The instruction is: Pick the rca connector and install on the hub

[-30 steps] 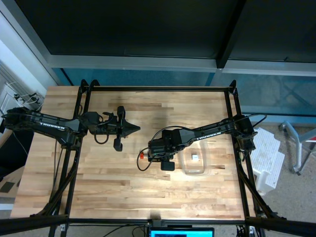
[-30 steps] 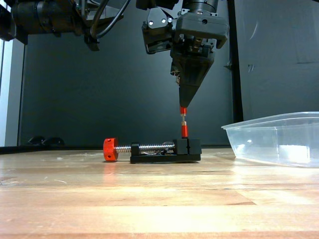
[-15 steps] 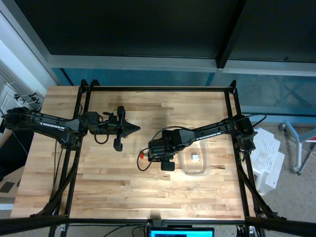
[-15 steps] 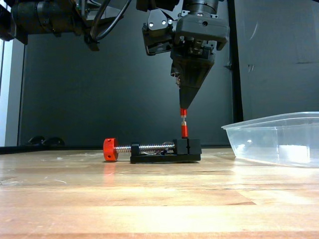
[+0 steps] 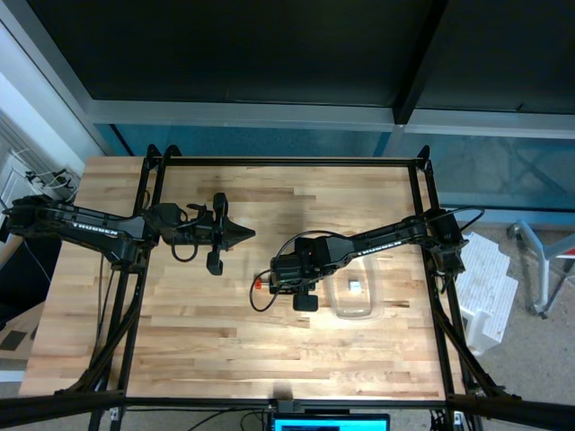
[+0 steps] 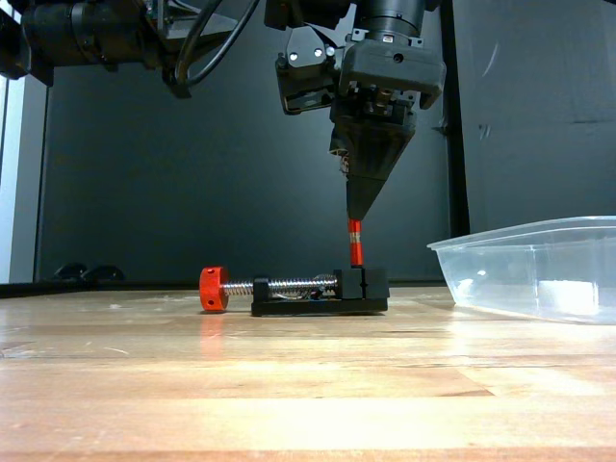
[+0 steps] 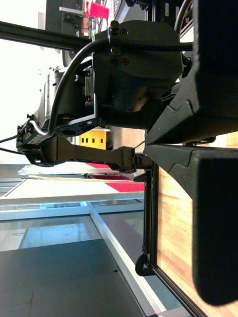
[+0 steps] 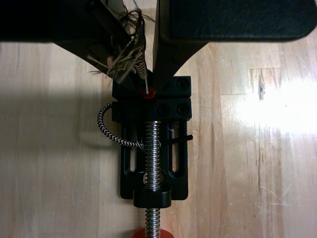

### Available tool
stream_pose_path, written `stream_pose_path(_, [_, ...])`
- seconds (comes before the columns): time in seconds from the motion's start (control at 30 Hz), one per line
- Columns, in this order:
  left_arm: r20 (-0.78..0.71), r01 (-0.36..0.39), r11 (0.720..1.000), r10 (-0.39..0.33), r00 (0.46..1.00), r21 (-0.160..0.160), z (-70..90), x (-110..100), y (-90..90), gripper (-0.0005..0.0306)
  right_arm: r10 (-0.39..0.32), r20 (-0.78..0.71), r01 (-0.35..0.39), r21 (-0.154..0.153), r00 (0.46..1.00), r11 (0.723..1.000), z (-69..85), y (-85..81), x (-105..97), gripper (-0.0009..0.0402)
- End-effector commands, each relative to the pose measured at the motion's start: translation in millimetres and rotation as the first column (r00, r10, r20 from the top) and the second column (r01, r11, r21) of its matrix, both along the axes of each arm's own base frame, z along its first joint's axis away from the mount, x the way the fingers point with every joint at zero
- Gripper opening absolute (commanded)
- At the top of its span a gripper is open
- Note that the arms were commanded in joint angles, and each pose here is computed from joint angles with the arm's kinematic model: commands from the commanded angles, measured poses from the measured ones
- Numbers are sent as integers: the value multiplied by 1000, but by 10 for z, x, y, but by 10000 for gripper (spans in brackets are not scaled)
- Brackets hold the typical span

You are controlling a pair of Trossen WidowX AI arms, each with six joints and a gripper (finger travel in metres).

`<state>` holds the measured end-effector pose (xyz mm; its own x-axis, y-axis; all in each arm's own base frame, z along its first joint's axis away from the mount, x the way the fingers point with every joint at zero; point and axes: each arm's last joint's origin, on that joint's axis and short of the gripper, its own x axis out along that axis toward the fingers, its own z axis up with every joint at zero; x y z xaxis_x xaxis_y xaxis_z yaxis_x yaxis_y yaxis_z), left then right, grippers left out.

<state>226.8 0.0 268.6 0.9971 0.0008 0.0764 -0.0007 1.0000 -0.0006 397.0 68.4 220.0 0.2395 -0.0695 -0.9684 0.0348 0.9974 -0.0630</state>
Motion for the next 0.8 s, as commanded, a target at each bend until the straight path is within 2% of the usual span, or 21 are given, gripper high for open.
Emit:
stream_pose_path(0.03, [0, 0, 1000, 0, 1000, 0, -1, 1, 0, 0, 1, -1, -1, -1, 1000, 1000, -16, -1, -3, 4])
stream_pose_path(0.3, [0, 0, 1000, 0, 1000, 0, -1, 1, 0, 0, 0, -2, 0, 0, 1000, 1000, -70, -3, -10, 4])
stream_pose_path(0.8, [0, 0, 1000, 0, 1000, 0, -1, 1, 0, 0, 0, 8, 0, 0, 1000, 1000, -51, -2, 0, 5])
